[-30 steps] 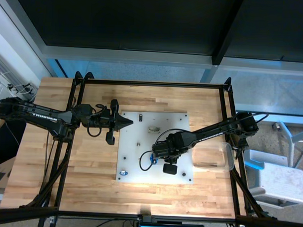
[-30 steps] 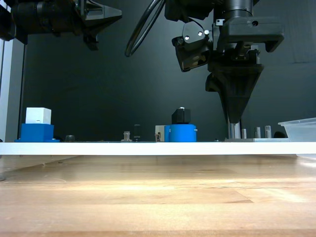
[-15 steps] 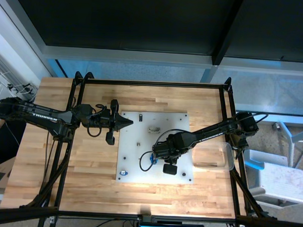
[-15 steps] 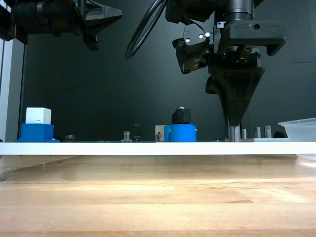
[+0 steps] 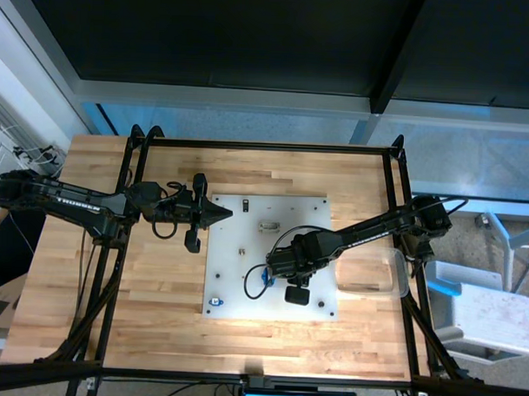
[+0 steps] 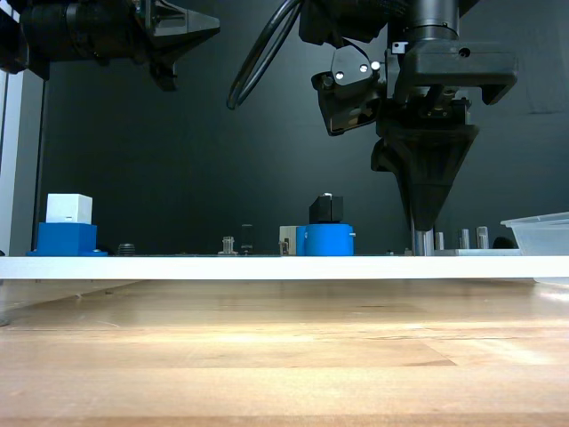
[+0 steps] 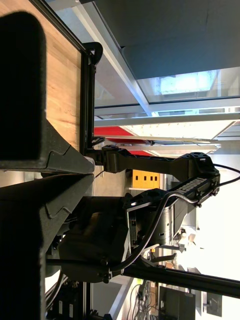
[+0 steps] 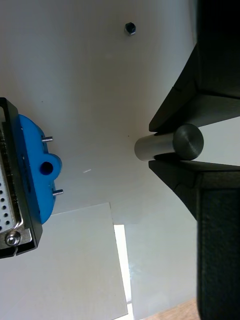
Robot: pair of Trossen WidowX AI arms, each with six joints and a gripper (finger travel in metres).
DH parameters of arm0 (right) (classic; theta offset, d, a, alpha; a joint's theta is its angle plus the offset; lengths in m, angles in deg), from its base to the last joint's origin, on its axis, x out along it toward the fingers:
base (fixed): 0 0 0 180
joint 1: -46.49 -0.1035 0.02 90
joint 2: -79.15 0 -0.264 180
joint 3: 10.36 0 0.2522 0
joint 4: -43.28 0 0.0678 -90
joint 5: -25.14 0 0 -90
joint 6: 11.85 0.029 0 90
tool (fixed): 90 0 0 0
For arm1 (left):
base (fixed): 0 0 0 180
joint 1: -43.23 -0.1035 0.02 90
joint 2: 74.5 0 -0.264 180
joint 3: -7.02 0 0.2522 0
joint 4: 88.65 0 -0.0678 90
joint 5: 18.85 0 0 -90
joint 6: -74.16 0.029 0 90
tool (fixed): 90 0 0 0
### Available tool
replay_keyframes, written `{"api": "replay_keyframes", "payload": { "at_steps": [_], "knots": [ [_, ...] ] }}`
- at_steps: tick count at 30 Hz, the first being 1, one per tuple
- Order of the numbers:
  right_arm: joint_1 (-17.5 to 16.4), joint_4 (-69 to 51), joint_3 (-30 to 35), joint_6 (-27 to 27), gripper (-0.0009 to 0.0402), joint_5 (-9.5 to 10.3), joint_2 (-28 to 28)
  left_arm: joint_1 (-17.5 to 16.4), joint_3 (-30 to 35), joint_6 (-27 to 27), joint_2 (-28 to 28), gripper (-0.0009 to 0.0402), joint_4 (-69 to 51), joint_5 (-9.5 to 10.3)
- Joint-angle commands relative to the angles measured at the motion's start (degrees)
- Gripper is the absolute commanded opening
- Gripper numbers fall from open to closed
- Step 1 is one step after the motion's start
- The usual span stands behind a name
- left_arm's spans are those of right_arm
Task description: Pick the 16mm cylinder and place it in the taskboard
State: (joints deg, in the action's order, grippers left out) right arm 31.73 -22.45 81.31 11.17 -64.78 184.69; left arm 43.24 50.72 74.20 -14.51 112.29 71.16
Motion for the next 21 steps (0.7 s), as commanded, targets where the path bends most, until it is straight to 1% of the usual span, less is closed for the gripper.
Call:
{"api": "replay_keyframes", "payload": {
  "at_steps": [1,21],
  "knots": [
    [0.02,0.35,-0.42,0.0,0.0013,-0.07,0.0,-0.02,0.02,0.02,0.0,0.0,0.02,0.0],
    [0.02,3.96,-2.54,0.48,0.0013,-0.02,0.0,0.0,0.02,0.02,0.02,0.0,0.0,0.0]
  ]
}}
